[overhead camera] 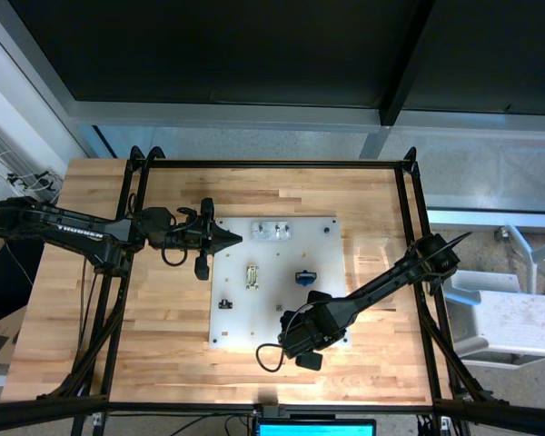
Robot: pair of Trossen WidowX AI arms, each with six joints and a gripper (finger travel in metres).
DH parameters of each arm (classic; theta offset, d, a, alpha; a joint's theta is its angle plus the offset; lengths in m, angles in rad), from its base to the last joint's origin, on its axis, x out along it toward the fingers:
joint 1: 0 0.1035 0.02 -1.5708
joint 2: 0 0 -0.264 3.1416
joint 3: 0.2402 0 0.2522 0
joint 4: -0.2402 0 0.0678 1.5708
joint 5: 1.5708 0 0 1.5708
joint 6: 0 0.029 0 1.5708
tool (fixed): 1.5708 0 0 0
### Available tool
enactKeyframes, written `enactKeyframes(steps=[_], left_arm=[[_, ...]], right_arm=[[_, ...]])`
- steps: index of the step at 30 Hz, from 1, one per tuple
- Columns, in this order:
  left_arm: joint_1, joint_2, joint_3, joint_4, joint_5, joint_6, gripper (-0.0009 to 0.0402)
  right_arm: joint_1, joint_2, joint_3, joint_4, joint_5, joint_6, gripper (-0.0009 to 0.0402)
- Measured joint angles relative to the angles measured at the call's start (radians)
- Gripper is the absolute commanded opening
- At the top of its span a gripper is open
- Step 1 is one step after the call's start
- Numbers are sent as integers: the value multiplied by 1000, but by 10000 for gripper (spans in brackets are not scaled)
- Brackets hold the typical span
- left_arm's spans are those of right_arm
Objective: Unfasten the M12 fastener and place in the container
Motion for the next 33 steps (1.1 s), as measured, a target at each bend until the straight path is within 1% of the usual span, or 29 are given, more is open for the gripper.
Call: enactKeyframes(steps=[6, 10, 13, 16, 19, 22, 24, 29, 33], left_arm=[[0, 0, 0, 0, 0, 0, 0], [0, 0, 0, 0, 0, 0, 0], [0, 0, 0, 0, 0, 0, 0], [0, 0, 0, 0, 0, 0, 0], [0, 0, 0, 0, 0, 0, 0], [0, 0, 0, 0, 0, 0, 0], [0, 0, 0, 0, 0, 0, 0], [0, 0, 0, 0, 0, 0, 0], [0, 0, 0, 0, 0, 0, 0]], right_arm=[[0, 0, 0, -1, 3, -2, 28], [0, -2, 0, -1, 3, -40, 21], [0, -2, 0, -1, -10, -130, 20], [0, -6, 0, -1, -12, -261, 21], [-1, -17, -1, -10, -28, -398, 20], [-2, -28, -1, -8, -32, -473, 20], [-2, -32, -2, -11, -35, -486, 20], [-2, -64, -2, -10, -39, -485, 20], [-18, -109, -2, -10, -43, -446, 20]])
